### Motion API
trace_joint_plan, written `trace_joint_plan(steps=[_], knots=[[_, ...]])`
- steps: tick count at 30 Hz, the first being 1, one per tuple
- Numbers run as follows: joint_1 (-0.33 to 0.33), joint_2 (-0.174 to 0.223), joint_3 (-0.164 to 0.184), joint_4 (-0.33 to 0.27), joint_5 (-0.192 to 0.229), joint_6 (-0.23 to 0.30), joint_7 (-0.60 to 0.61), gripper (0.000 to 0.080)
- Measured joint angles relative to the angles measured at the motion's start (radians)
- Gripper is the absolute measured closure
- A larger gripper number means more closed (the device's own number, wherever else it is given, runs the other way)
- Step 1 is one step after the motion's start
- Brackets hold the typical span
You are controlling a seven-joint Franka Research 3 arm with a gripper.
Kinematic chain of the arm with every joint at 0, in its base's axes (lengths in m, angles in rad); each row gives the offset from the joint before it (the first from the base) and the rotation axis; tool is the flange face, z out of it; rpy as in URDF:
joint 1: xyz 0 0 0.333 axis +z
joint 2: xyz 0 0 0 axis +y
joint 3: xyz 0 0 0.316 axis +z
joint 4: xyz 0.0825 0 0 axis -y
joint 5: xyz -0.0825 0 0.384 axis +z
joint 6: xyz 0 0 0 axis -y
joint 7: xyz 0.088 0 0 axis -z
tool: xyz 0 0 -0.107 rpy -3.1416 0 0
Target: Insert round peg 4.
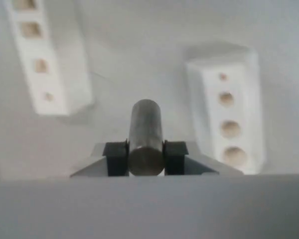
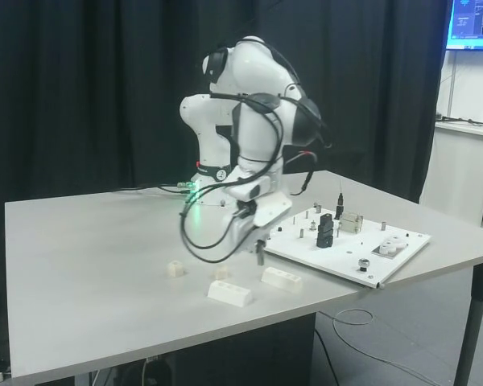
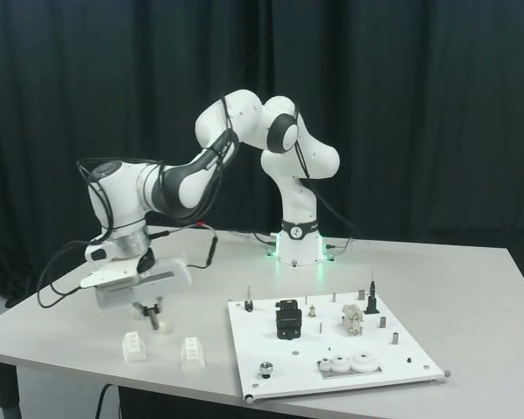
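- gripper (image 1: 146, 158) jaws closed on the round peg (image 1: 145, 137), black pads pinching it from both sides, likely so it stays straight for insertion
- peg held above the desk (image 2: 88, 241), well clear of it, between two white blocks
- block with round holes (image 1: 230, 112) just beside, probably the target; other block (image 1: 47, 55) has square holes
- peg long axis roughly vertical, free end pointing down at desk

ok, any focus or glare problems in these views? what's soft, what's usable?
Wrist view: the peg in the gripper is fairly crisp, but both white blocks behind it are soft, with fuzzy hole edges. First room view: the bright screen glares in the corner. Second room view: even light, and the white board reads clearly.
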Motion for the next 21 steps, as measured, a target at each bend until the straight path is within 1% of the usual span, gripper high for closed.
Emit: trace_joint_plan(steps=[6,21], knots=[[0.053,-0.011,0.000,0.000,0.019,-0.023,0.042,0.0652],[0.199,-0.031,0.002,-0.011,0.020,-0.122,0.201,0.0652]])
